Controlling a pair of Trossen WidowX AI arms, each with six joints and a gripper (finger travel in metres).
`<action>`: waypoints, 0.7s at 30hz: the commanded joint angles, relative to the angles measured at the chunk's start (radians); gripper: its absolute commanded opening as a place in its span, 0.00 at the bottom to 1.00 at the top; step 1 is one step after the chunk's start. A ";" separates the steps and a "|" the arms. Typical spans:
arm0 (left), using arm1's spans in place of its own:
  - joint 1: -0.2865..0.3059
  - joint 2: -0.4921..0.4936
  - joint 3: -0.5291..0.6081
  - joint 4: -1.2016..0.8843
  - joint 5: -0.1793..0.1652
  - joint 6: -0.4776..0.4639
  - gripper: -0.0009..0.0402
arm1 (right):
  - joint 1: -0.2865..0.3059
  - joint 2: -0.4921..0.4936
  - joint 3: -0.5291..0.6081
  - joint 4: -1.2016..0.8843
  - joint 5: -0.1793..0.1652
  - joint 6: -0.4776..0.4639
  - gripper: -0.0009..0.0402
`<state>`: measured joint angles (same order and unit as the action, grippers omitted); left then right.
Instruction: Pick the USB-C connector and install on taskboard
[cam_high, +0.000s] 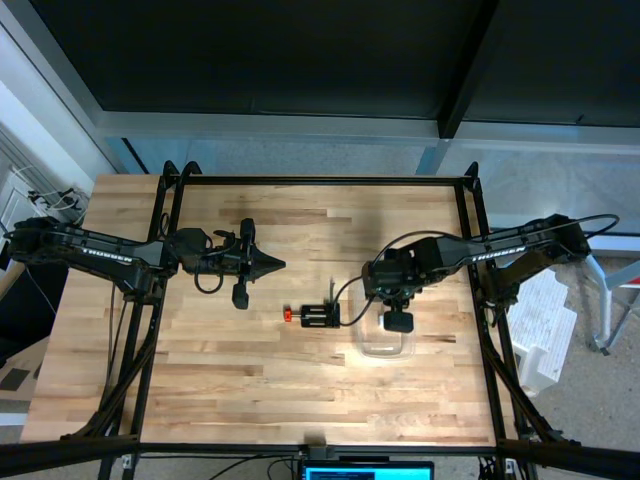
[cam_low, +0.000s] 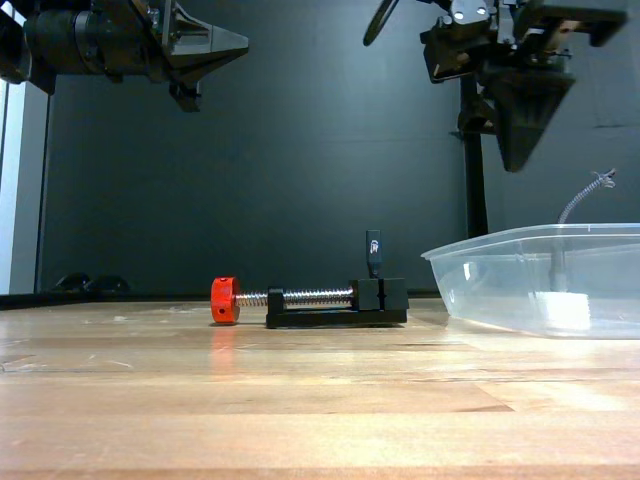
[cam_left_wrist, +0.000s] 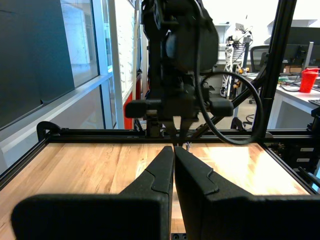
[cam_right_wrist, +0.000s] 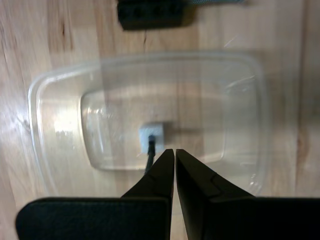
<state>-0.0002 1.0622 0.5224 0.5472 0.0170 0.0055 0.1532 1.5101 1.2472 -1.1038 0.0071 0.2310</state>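
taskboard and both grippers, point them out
taskboard (cam_low: 380, 297): low view, black block end
left gripper (cam_high: 278, 264): high view, fingertips, aloft left of the taskboard
right gripper (cam_low: 514, 160): low view, fingertips, above the clear tray (cam_low: 490, 285)

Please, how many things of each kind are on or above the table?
Black block with orange knob: 1
Clear tray: 1
Whitish square piece: 1
Thin black plug: 1
Grippers: 2 (left gripper shut, raised left of the block; right gripper shut, above the tray)
Total: 6

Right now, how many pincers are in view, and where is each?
2. The left pincer hangs high, left of the taskboard. The right pincer hangs over the clear tray. Both are shut.
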 joint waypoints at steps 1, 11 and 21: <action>0.000 0.000 0.000 0.000 0.000 0.000 0.02 | 0.023 0.026 0.000 -0.031 0.002 0.009 0.09; 0.000 0.000 0.000 0.000 0.000 0.000 0.02 | 0.071 0.065 -0.008 -0.039 0.004 0.057 0.31; 0.000 0.000 0.000 0.000 0.000 0.000 0.02 | 0.086 0.100 -0.041 0.013 0.029 0.076 0.40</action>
<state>-0.0002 1.0622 0.5224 0.5476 0.0170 0.0055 0.2390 1.6035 1.2118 -1.0969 0.0345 0.3088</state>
